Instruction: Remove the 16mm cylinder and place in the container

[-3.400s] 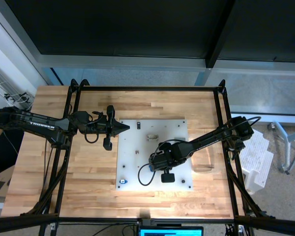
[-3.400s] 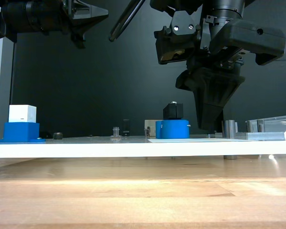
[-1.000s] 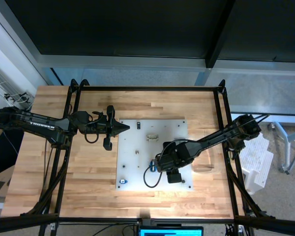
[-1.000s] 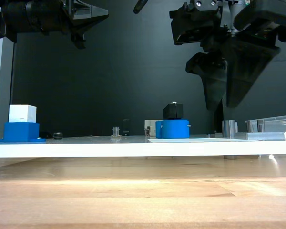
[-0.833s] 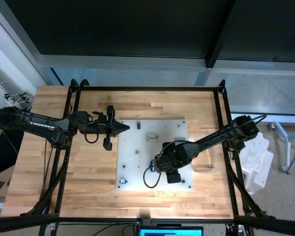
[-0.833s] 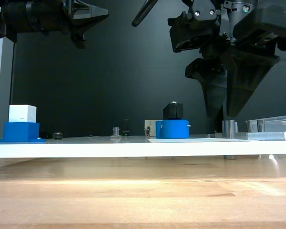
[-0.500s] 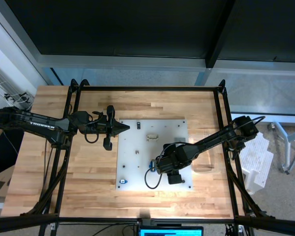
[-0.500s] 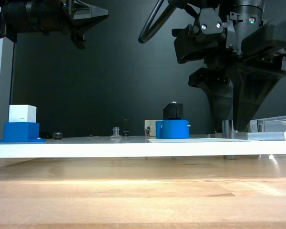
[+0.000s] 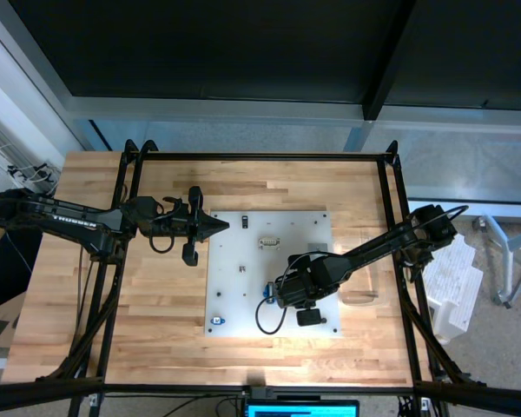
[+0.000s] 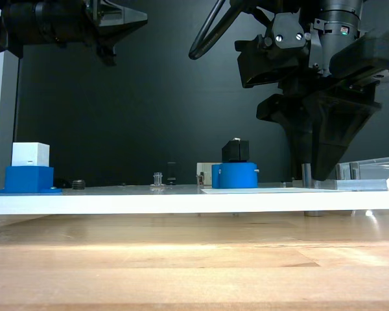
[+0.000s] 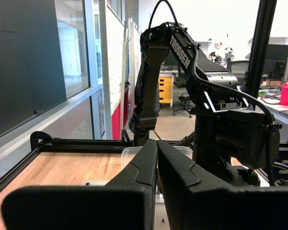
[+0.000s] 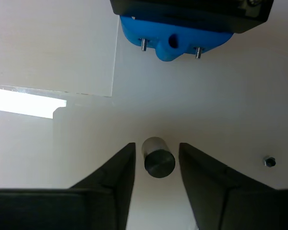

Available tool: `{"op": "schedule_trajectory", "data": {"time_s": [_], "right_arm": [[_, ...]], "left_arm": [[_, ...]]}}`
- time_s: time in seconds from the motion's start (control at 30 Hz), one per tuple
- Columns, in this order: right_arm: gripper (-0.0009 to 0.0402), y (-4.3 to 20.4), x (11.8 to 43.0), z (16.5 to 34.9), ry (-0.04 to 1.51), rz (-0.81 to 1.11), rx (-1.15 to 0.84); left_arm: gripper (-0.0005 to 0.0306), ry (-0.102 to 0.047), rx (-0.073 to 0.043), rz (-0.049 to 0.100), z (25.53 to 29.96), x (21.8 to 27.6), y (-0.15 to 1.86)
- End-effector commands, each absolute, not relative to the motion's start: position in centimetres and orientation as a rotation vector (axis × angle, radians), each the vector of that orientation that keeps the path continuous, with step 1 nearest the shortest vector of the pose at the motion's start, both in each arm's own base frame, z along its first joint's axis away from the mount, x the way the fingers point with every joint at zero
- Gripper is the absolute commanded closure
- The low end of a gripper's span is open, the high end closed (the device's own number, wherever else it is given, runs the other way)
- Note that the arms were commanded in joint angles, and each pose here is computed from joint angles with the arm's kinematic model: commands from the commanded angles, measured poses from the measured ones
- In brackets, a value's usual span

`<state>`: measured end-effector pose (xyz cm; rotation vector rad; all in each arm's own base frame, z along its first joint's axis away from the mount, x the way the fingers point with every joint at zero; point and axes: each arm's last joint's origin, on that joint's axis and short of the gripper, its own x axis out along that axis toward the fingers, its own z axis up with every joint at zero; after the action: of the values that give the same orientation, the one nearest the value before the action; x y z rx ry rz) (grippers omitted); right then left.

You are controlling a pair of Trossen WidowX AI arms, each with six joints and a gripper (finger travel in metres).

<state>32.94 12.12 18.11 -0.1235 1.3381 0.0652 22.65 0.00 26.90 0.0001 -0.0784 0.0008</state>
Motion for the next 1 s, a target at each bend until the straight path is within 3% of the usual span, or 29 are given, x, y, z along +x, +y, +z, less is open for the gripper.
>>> {"op": "schedule_trajectory", "data": {"time_s": [0.03, 0.33, 1.0], "right_arm": [[0.0319, 12.1, 32.9, 18.1, 1.337, 0.066, -0.124], [0.0393, 12.1, 32.9, 18.5, 1.328, 0.071, -0.126], [0.0387, 10.7, 30.0, 24.7, 1.251, 0.092, -0.121]], "left_arm": [[0.03, -0.079, 0.001, 0.001, 26.9, 22.65, 0.01], [0.03, -0.079, 0.0, 0.0, 26.9, 22.65, 0.0], [0.03, -0.079, 0.0, 0.001, 26.9, 22.65, 0.01]]}}
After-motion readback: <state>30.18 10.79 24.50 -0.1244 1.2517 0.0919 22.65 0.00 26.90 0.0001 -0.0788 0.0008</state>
